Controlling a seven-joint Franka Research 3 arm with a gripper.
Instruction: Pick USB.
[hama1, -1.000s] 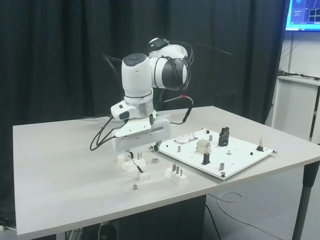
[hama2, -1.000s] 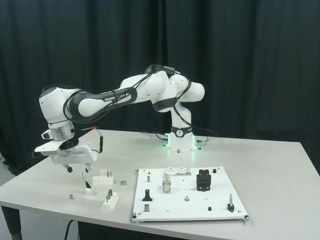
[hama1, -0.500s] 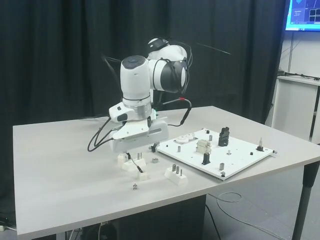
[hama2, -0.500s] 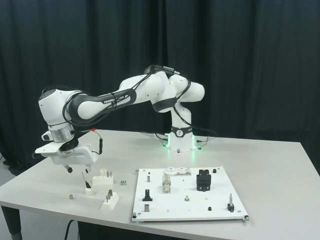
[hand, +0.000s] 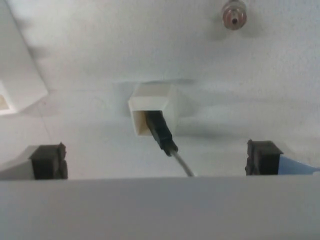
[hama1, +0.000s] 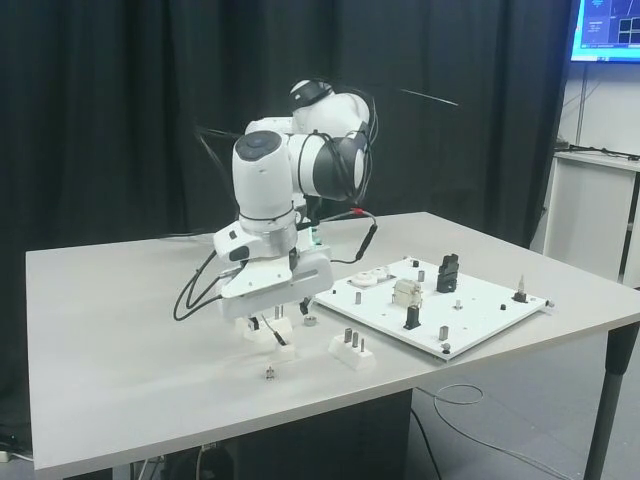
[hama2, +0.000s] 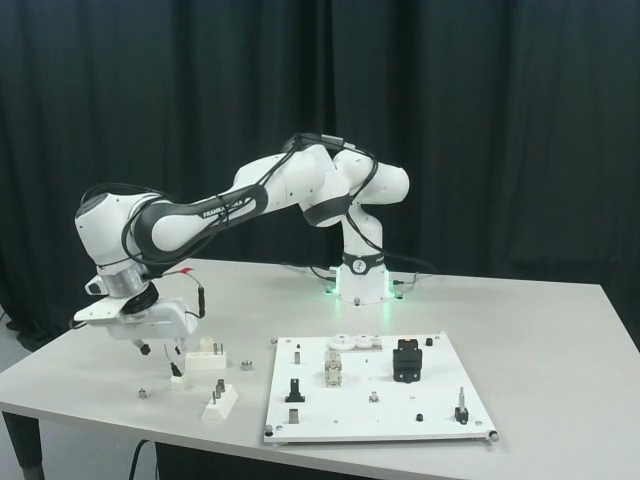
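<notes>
The USB plug (hand: 160, 132) is black with a grey cable, and it stands plugged into a small white holder (hand: 152, 107) on the grey table. My gripper (hand: 155, 160) hangs just above it, open, with one black fingertip (hand: 48, 161) on each side of the plug and nothing between them. In the first room view the gripper (hama1: 268, 322) is low over the holder (hama1: 285, 350) near the table's front edge. The second room view shows the gripper (hama2: 160, 349) above the plug (hama2: 176, 370) at the table's left end.
A larger white block (hama2: 207, 358) stands right beside the holder. A white holder with two pegs (hama1: 352, 347) and a small metal connector (hama1: 268, 374) lie close by. The white assembly board (hama1: 480, 310) with several parts lies to the right.
The arm has swung toward the table's front edge and dropped lower, bringing the gripper down closer over the USB holder. The plug has stayed in its holder.
</notes>
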